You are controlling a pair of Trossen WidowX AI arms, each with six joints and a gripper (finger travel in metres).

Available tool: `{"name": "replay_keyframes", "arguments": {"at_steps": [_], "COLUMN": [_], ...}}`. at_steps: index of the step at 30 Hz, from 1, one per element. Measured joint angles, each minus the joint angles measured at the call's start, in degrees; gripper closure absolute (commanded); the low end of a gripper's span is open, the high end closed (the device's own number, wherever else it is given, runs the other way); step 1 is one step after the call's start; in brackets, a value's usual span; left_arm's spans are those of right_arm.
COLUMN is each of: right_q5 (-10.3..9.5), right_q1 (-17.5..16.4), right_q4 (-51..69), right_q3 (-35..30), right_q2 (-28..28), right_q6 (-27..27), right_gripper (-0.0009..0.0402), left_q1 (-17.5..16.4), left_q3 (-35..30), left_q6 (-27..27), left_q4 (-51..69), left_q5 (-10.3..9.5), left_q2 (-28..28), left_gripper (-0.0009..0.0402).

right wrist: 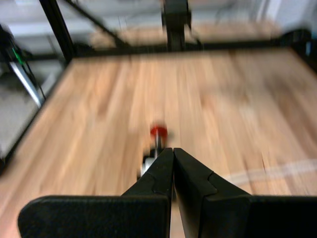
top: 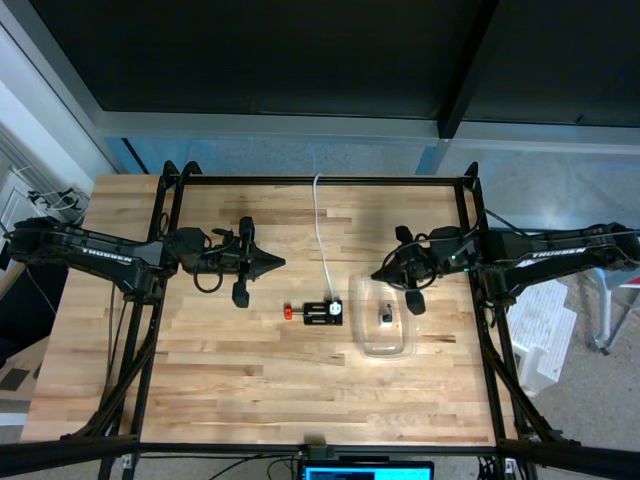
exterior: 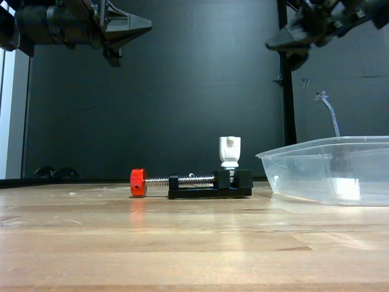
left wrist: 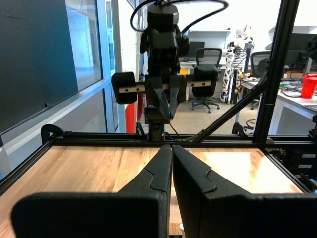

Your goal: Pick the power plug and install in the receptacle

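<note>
Right hand (top: pixel 378 275) hovering high over worktop (top: pixel 200 380), just beyond tray (top: pixel 365 345) far rim, fingers (right wrist: pixel 161 171) pressing together, gripping nothing. Left hand (top: pixel 275 263) hanging high, well apart from receptacle (top: pixel 323 312), fingers together too, empty. Tray sitting just beside receptacle, on right arm's side. Tiny plug (top: pixel 386 317) lying inside tray.

Risks:
- closed fingers descending onto plug, knocking it away
- tray wall blocking approach, or tray sliding when pushed
- plug twisting in grip, then missing socket (exterior: pixel 229 151)
</note>
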State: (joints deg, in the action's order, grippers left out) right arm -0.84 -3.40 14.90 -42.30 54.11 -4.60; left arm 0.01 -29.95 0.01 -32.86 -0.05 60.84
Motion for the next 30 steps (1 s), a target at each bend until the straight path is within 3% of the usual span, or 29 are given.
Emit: {"name": "replay_keyframes", "arguments": {"at_steps": [3, 7, 16, 30], "right_q5": [2.43, 4.26, 4.79, 6.25], "right_q1": [-2.9, -7.0, -10.5, -13.6], "right_q4": [10.6, 20.2, 34.0, 34.0], "right_q3": [-2.7, -5.4, -8.4, -8.4], "right_q2": [0.0, 0.0, 3.2, 12.3], "right_q6": [-1.2, -3.5, -8.4, -11.7], "right_gripper": [0.0393, 0.0392, 0.0322, 0.0195], "left_q1": [0.0, 0.0, 0.0, 0.0], "left_q3": [0.0, 0.0, 0.0, 0.0], "left_q6": [0.0, 0.0, 0.0, 0.0], "left_q4": [0.1, 0.0, 0.0, 0.0], "left_q5": [0.00, 0.02, 0.02, 0.02], "left_q2": [0.0, 0.0, 0.0, 0.0], "left_gripper": [0.0393, 0.0393, 0.0393, 0.0393]}}
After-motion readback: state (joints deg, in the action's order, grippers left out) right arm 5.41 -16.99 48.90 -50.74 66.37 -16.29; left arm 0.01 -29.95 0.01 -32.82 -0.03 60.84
